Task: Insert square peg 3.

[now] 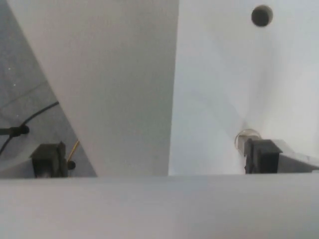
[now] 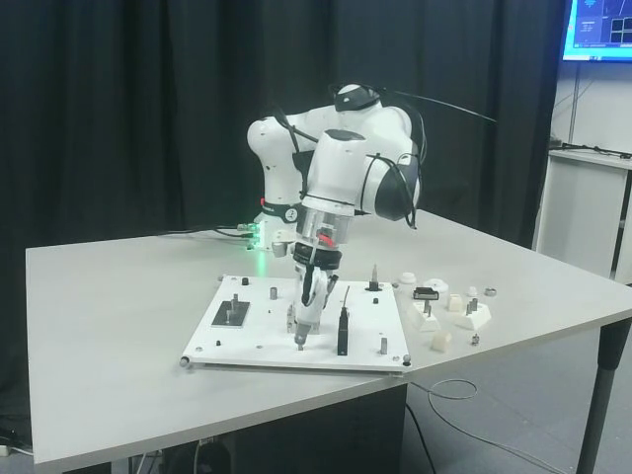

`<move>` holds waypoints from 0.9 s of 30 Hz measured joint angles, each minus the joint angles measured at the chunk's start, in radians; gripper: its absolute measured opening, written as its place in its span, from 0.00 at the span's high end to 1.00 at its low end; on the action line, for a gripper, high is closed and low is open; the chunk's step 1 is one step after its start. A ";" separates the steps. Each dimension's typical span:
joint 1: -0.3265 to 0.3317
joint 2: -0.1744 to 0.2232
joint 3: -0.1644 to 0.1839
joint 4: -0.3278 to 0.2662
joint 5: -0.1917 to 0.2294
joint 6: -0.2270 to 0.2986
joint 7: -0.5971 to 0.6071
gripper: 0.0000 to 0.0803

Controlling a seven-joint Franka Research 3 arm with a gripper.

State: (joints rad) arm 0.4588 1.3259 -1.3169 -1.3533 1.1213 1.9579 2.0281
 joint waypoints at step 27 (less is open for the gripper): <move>0.006 0.002 -0.009 -0.001 -0.014 -0.018 0.017 0.00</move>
